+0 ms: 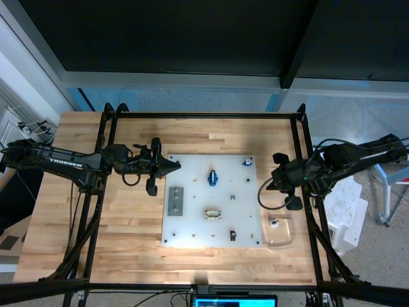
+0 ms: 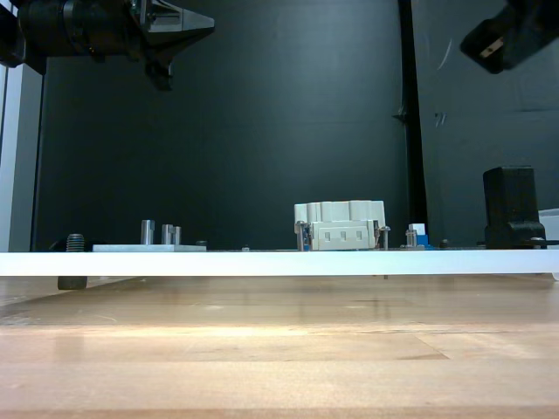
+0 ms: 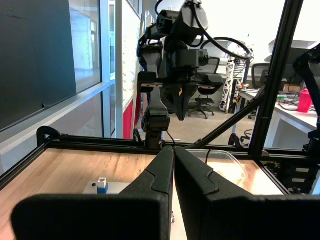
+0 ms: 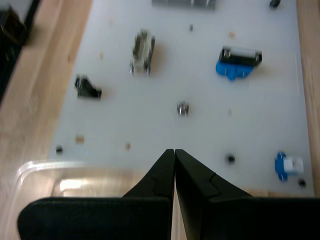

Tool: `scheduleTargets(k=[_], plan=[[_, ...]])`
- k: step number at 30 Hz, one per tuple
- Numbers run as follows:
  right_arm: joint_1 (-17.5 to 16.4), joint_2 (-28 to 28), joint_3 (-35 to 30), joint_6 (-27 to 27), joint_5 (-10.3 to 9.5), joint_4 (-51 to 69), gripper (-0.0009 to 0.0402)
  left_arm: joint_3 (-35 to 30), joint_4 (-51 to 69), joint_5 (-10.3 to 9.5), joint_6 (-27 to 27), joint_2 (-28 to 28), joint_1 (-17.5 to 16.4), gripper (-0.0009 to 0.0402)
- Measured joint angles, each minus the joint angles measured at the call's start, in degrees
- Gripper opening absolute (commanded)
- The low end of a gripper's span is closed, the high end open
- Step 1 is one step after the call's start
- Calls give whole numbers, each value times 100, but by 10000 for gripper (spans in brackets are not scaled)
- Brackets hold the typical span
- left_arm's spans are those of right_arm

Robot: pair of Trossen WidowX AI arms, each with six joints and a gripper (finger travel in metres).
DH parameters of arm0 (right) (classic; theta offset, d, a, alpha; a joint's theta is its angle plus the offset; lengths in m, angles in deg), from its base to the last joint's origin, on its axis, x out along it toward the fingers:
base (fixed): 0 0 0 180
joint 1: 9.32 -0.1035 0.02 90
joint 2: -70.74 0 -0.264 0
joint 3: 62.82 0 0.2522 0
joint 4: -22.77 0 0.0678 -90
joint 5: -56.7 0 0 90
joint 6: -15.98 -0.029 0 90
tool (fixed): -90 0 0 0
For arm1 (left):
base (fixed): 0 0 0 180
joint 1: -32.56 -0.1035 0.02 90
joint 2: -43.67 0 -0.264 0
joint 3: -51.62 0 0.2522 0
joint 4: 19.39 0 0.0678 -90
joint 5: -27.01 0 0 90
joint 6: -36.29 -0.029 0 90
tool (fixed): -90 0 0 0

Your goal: Pick the USB connector and install on taskboard

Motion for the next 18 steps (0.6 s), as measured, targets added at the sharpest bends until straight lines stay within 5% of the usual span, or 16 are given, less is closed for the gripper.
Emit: scheduleTargets(k=[5, 18], plan=[[-621, 4, -170, -560, 321, 708, 0, 0, 0, 0, 2, 0, 0, 0], [-2004, 269, -181, -1615, 374, 1152, 0, 0, -2, 0, 2, 0, 0, 0]])
